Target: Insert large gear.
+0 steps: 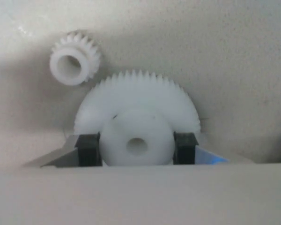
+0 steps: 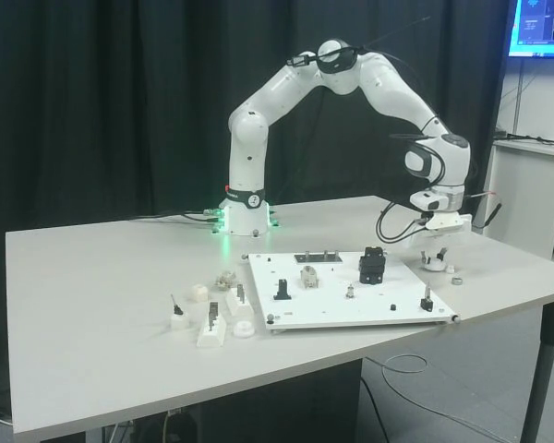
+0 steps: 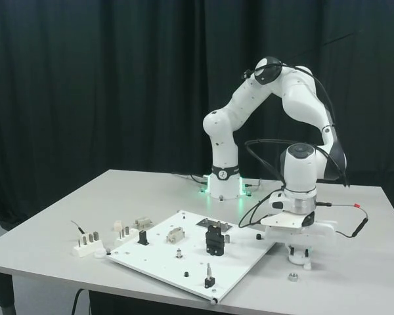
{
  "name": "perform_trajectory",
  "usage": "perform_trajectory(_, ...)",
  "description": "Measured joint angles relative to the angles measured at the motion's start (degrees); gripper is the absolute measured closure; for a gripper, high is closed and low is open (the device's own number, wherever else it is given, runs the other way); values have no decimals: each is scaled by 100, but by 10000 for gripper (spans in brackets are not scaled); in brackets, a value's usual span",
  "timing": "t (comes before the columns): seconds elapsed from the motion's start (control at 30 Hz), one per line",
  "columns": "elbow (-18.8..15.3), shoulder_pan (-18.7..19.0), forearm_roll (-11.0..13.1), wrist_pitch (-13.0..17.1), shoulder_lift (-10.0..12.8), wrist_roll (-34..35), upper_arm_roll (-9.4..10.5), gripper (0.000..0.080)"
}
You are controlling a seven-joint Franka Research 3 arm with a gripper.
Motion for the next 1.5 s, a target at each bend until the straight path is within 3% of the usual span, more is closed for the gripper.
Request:
perform_trajectory(0.43,96,0,0,-228,-6,0,-119,471)
perform_trajectory(1.5,104,5,-16,-318,-16,0,-146,471)
